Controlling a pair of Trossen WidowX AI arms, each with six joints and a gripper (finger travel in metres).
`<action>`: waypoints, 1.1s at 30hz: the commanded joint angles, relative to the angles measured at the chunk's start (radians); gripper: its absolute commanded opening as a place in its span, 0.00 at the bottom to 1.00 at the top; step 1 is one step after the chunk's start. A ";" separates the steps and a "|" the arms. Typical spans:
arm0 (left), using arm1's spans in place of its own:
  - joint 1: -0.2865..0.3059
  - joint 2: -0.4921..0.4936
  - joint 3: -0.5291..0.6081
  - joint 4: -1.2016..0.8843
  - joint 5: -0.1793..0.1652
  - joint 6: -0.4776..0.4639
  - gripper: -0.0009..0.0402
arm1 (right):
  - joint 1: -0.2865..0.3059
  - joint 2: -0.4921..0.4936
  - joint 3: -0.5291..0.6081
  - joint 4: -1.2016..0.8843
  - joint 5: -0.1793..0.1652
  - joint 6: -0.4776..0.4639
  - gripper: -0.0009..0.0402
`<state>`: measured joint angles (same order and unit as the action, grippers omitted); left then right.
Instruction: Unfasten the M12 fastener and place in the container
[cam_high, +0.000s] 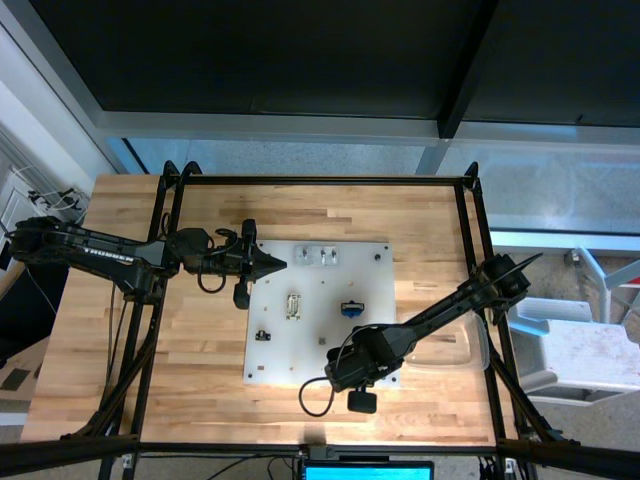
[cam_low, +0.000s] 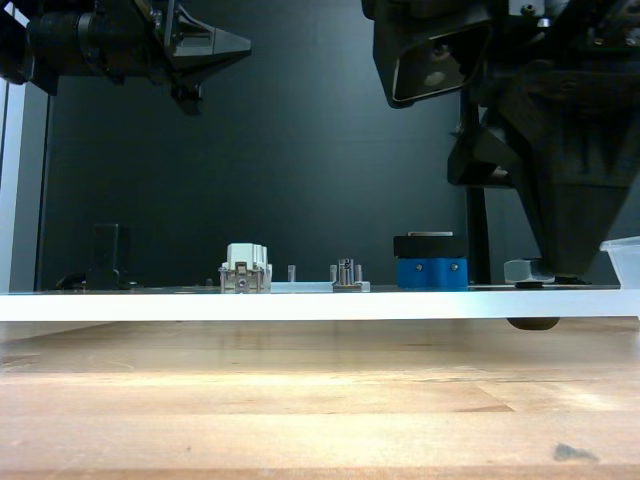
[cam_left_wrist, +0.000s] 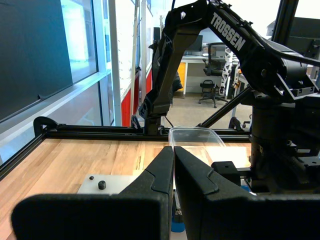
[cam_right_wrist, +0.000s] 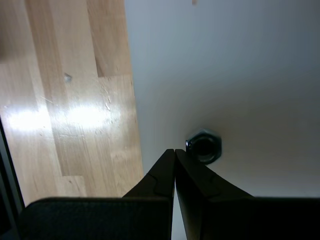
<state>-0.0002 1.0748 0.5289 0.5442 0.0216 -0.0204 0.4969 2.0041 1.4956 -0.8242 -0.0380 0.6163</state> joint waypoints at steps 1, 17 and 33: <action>0.000 0.000 0.000 0.000 0.000 0.000 0.02 | -0.001 0.001 -0.002 -0.013 0.020 0.013 0.02; 0.000 0.000 0.000 0.000 0.000 0.000 0.02 | -0.002 -0.008 0.000 -0.084 0.193 0.063 0.02; 0.000 0.000 0.000 0.000 0.000 0.000 0.02 | 0.005 -0.039 0.014 -0.170 0.140 0.140 0.02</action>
<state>-0.0002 1.0752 0.5293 0.5446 0.0204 -0.0208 0.4999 1.9690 1.5040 -0.9951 0.1398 0.7578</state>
